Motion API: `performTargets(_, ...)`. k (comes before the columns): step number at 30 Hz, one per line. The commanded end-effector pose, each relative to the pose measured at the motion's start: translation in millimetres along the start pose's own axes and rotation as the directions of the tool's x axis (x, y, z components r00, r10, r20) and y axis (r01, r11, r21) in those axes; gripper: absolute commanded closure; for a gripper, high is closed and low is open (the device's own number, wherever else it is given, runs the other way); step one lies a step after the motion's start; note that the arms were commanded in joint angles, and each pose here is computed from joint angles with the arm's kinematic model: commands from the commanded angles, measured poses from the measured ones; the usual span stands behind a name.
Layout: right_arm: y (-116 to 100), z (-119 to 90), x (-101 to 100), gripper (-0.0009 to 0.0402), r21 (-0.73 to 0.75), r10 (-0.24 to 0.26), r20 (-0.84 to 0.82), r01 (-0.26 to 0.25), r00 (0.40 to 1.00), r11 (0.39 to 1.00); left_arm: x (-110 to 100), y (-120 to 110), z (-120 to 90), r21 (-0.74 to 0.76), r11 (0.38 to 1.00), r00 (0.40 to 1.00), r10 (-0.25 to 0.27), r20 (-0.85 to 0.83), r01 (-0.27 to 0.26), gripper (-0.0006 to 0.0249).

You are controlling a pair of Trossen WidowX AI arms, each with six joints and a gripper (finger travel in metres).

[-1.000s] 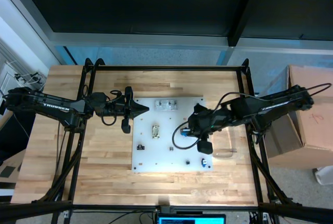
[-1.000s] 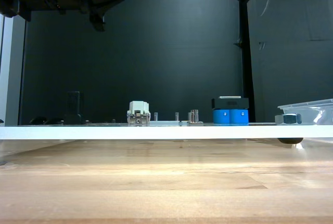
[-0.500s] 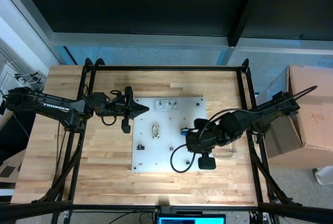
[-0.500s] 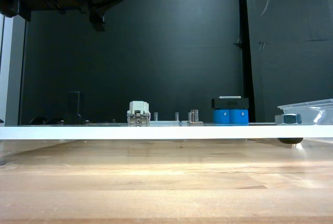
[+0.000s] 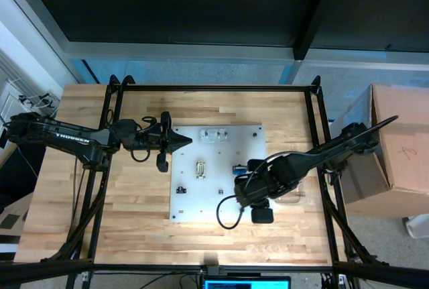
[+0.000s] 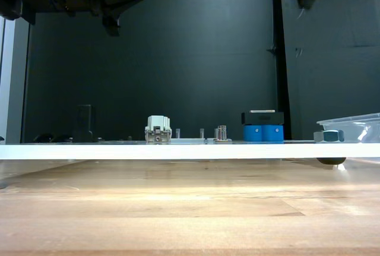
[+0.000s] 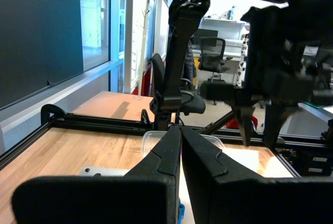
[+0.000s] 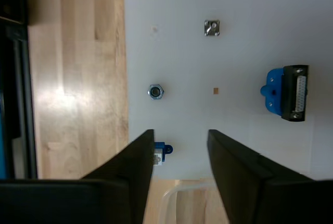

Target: Unfasten the M12 nut and place it in the container

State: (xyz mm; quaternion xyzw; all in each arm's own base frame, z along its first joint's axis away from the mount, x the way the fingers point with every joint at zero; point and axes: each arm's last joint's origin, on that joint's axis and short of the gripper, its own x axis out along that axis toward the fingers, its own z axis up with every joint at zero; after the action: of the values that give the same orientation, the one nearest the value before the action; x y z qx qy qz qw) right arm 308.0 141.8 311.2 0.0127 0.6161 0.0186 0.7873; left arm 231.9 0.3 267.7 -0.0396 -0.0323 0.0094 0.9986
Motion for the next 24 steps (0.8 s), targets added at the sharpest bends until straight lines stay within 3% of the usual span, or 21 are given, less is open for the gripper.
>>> performTargets(1, 6, 3, 14, 0.0196, -0.014, -0.016, -0.034, 0.015, 0.999, 1.000, 0, 0, 0, 0.000, 1.000, 1.000, 0.000, 0.000, 0.000, 0.0243)
performTargets(10, 14, 7, 42, 0.0126, -0.029, -0.045, -0.083, 0.043, 0.996, 0.999, 0, 0, 0, 0.000, 1.000, 1.000, 0.000, 0.000, 0.000, 0.0243)
performTargets(24, 18, 3, 87, 0.0122, -0.039, -0.059, -0.113, 0.055, 0.992, 0.998, 0, 0, 0, 0.000, 1.000, 1.000, 0.000, 0.000, 0.000, 0.0243)
